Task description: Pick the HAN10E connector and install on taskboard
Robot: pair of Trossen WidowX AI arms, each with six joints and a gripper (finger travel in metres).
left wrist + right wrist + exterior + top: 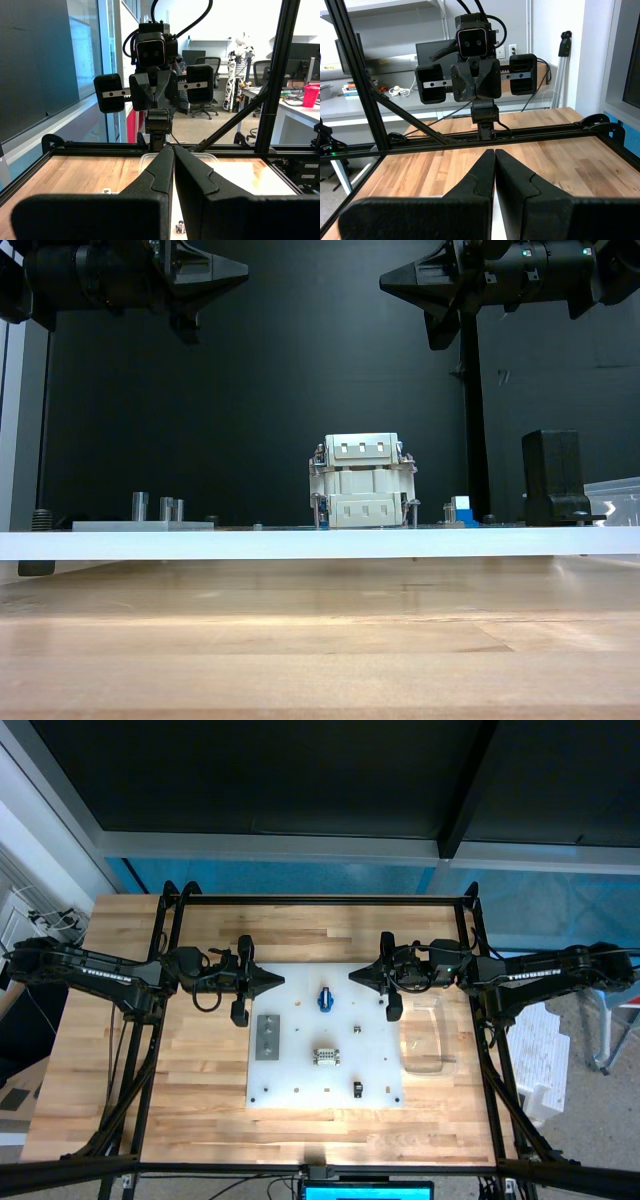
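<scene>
HAN10E connector (323, 1057) crosswise; both grippers (280, 979) (352, 974) aloft

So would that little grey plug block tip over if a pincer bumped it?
Probably not: the HAN10E connector looks squat and sits flat on the taskboard. It seems stiff, not floppy. The left pincer and right pincer hang shut high over the board's far edge.
</scene>
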